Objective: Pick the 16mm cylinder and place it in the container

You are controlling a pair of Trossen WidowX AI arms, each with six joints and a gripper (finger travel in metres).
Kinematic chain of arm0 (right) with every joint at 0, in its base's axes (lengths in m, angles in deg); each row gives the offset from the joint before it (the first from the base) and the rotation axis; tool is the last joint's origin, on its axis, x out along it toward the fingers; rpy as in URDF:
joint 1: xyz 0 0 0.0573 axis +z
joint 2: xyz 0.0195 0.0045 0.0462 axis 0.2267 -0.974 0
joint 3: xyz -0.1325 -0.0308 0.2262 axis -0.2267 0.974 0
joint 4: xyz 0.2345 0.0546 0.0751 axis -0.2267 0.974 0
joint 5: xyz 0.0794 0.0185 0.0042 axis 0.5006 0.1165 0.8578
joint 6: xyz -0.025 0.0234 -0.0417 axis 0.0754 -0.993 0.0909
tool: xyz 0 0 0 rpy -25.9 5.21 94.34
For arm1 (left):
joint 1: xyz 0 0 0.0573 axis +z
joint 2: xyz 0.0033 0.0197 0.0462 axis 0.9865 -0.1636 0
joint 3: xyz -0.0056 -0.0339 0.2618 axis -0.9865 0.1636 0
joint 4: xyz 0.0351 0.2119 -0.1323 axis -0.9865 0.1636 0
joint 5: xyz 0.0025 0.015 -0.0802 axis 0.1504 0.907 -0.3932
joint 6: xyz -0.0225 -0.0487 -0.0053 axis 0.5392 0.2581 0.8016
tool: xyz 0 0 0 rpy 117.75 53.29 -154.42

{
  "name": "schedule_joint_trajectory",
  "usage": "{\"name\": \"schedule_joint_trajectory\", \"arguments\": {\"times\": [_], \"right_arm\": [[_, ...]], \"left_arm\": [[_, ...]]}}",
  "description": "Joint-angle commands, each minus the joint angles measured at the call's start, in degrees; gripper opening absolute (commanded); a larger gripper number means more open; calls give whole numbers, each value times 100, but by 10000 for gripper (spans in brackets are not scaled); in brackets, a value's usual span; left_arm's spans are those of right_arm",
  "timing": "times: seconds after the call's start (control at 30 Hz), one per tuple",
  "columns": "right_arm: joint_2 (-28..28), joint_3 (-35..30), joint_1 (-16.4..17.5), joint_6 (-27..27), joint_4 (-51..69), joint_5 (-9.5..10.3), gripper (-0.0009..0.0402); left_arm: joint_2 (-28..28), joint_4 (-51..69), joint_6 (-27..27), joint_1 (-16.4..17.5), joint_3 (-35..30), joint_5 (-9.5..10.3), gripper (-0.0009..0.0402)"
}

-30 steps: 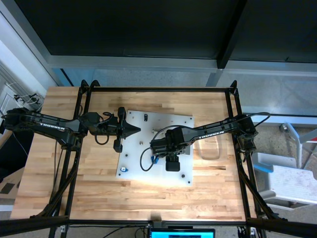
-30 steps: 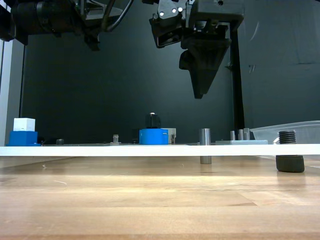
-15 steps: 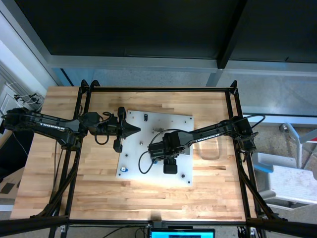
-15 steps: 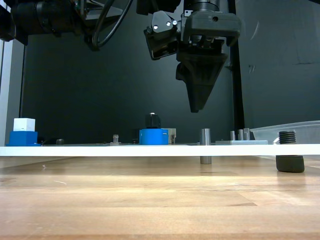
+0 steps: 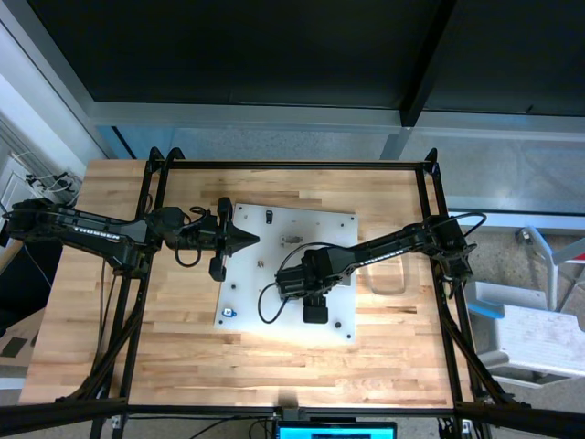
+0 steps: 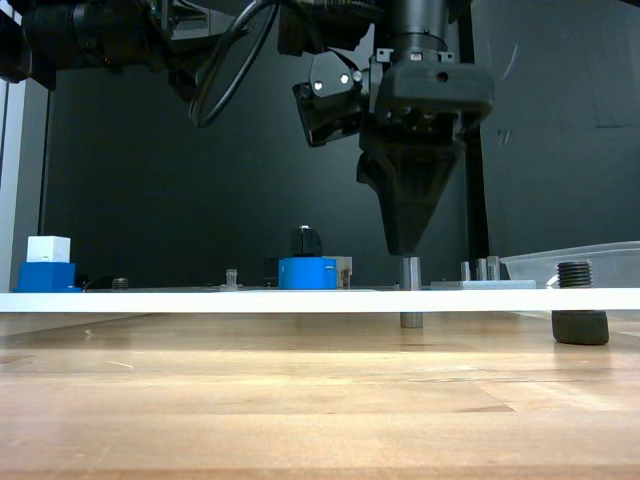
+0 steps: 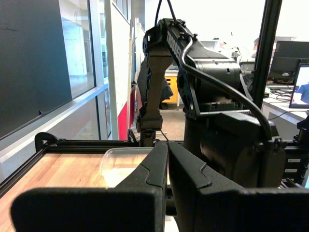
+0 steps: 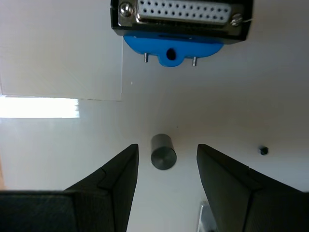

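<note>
16mm cylinder upright on the white board, not yet gripped. Right gripper hangs just above it, fingers spread wider than the peg and empty, likely aligned for a straight-down grasp. Container sits beside the board's right edge: short carry. Left gripper at the board's left edge, fingers closed and empty, clear of the work.

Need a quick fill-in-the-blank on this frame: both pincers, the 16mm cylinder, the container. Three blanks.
1. The right pincer hangs directly above the 16mm cylinder with its jaws ___.
2. The left pincer, parked over the left edge of the white board, is ___.
3. In the high view, the container lies beside the board's ___ edge.

Missing words: open; shut; right.
</note>
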Motion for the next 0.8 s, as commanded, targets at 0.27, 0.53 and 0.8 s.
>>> {"name": "schedule_joint_trajectory", "arguments": {"times": [0.27, 0.53, 0.8], "right_arm": [[33, 199, 7, 9, -173, 0, 167], [44, 411, 7, 7, -422, 42, 166], [46, 446, 4, 9, -435, 42, 138]], "left_arm": [[-2, -2, 0, 2, -2, -2, 0], [-2, -2, 0, 2, -2, -2, 0], [-2, -2, 0, 2, -2, -2, 0]]}}
